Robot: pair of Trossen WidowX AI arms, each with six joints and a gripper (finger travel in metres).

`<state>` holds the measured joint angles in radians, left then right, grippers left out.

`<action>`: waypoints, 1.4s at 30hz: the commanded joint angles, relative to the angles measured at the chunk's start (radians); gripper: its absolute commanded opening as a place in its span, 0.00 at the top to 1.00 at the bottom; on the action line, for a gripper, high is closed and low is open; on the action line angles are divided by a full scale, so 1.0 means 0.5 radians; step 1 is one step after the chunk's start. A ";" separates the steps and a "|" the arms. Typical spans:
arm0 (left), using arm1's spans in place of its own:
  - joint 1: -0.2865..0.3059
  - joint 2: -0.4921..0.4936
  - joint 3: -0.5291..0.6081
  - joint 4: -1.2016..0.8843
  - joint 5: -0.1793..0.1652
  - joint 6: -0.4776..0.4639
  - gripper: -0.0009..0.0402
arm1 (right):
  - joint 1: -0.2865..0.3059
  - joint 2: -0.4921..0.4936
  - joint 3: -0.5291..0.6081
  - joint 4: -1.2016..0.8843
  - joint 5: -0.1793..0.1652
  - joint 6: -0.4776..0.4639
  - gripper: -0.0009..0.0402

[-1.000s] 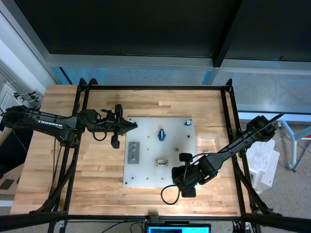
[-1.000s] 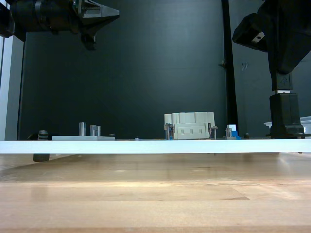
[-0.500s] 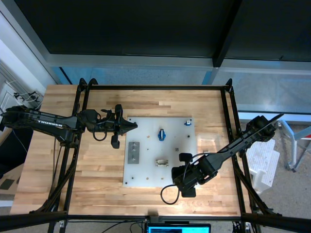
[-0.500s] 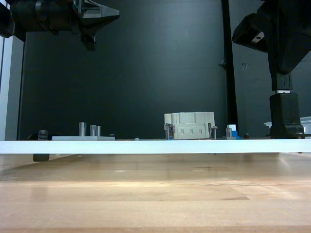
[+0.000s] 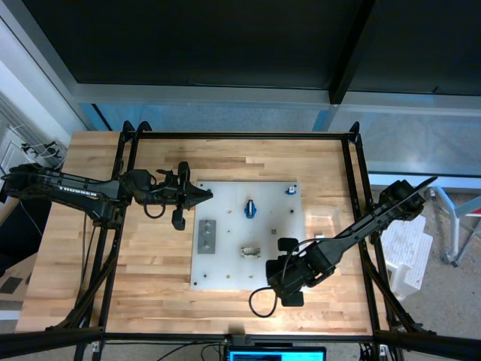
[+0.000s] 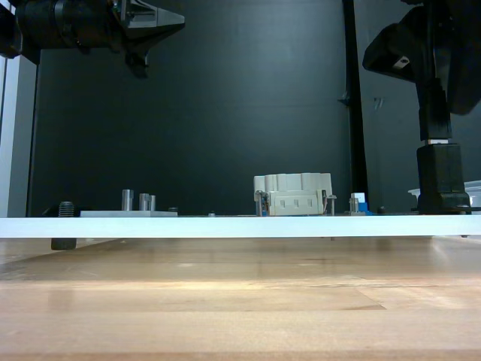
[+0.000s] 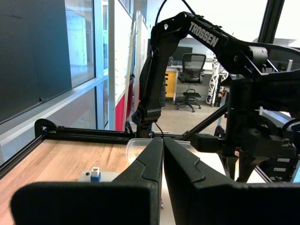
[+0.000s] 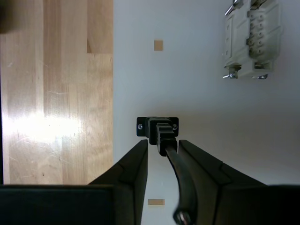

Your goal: Pick the USB connector and install on taskboard

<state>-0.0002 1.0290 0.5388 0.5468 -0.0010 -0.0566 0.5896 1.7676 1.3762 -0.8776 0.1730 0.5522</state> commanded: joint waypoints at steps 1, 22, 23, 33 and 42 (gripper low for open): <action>0.000 0.000 0.000 0.001 0.000 0.001 0.98 | 0.002 -0.025 0.008 -0.008 0.017 0.004 0.70; 0.000 0.000 0.001 0.001 0.001 0.001 0.98 | 0.008 -0.226 0.008 -0.097 0.017 0.038 0.56; 0.000 0.000 0.001 0.002 0.000 0.001 0.98 | 0.008 -0.226 0.008 -0.100 0.017 0.034 0.56; 0.000 0.000 0.000 0.001 0.001 0.001 0.98 | -0.025 -0.336 -0.021 -0.111 0.021 -0.043 0.61; 0.000 0.000 0.000 0.001 0.001 0.001 0.98 | -0.153 -0.475 -0.060 -0.113 0.036 -0.185 0.80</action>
